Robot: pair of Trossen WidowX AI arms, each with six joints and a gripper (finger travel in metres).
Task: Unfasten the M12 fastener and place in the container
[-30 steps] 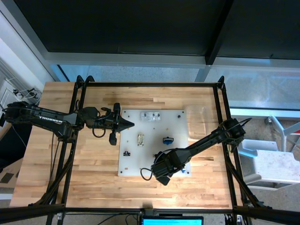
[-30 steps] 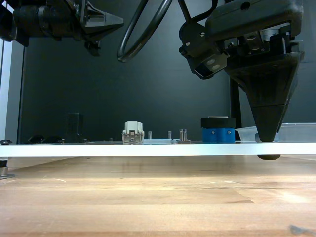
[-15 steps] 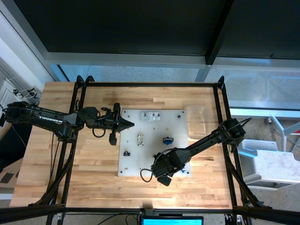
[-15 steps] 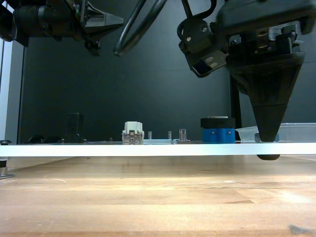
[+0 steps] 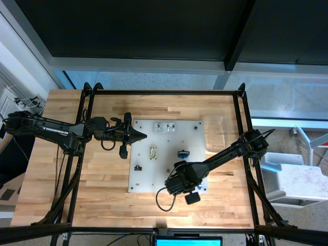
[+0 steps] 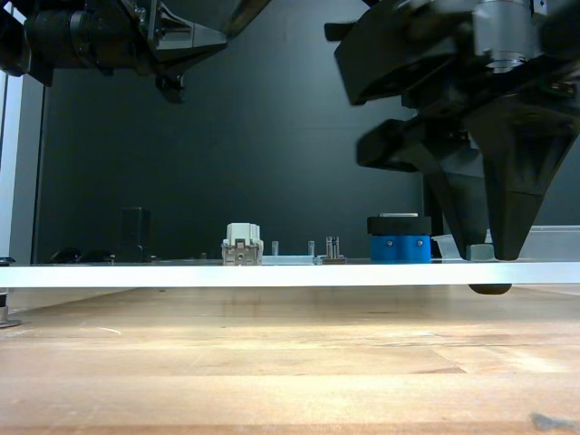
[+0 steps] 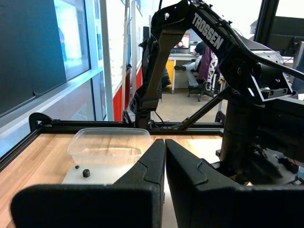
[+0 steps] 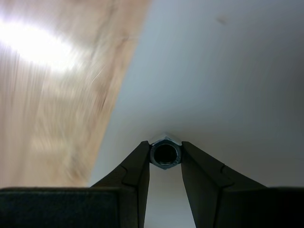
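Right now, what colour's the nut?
Silver, right wrist view; right gripper clamps nut at board's near edge, left gripper over left edge.

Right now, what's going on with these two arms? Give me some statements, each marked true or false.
1. The right gripper is shut on the small silver nut. True.
2. The nut lies in the clear container. False: it sits between the right gripper's fingertips, over the white board.
3. The left gripper is shut and holds nothing. True.
4. The container stands left of the board. False: it stands beside the board's far right corner.
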